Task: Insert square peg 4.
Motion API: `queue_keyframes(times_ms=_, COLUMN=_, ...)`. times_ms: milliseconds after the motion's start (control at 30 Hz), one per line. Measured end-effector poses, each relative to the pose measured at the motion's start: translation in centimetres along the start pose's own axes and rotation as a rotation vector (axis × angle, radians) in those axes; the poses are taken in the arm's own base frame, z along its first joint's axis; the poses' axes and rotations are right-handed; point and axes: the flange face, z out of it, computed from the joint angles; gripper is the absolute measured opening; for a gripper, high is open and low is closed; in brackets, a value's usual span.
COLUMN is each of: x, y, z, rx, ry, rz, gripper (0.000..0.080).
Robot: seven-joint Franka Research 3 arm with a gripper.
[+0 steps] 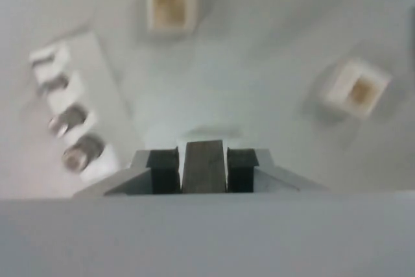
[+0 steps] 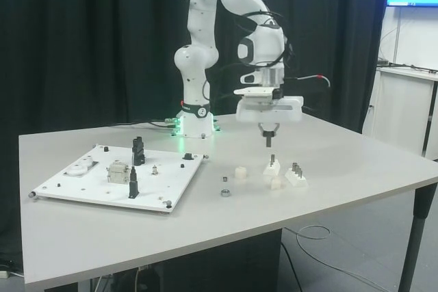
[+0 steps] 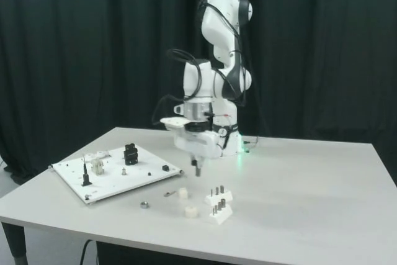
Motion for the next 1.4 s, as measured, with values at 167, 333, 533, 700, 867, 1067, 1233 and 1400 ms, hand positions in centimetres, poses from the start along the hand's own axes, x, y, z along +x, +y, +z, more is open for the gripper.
queue_keyframes(times_ms=167, x=3.3, y=-0.7, z=-1.5, rx=-0.001, ry=0.028, rz=-0.052, gripper=0.0154)
queue_keyframes(times_ms=333, x=6.5, y=-1.2, z=-3.0, rx=0.003, ry=0.051, rz=-0.113, gripper=0.0154)
queue_keyframes(times_ms=533, x=10.2, y=-1.2, z=-4.3, rx=0.006, ry=0.069, rz=-0.178, gripper=0.0154)
queue_keyframes(times_ms=700, x=12.9, y=-1.0, z=-5.0, rx=0.003, ry=0.086, rz=-0.235, gripper=0.0154)
queue_keyframes(times_ms=867, x=15.5, y=-0.3, z=-5.1, rx=-0.011, ry=0.1, rz=-0.298, gripper=0.0154)
queue_keyframes(times_ms=1067, x=18.2, y=0.7, z=-4.7, rx=-0.032, ry=0.111, rz=-0.334, gripper=0.0154)
queue_keyframes(times_ms=1233, x=20.1, y=1.6, z=-4.3, rx=-0.047, ry=0.12, rz=-0.35, gripper=0.0154)
queue_keyframes(times_ms=1400, x=22.0, y=2.2, z=-3.8, rx=-0.048, ry=0.15, rz=-0.385, gripper=0.0154)
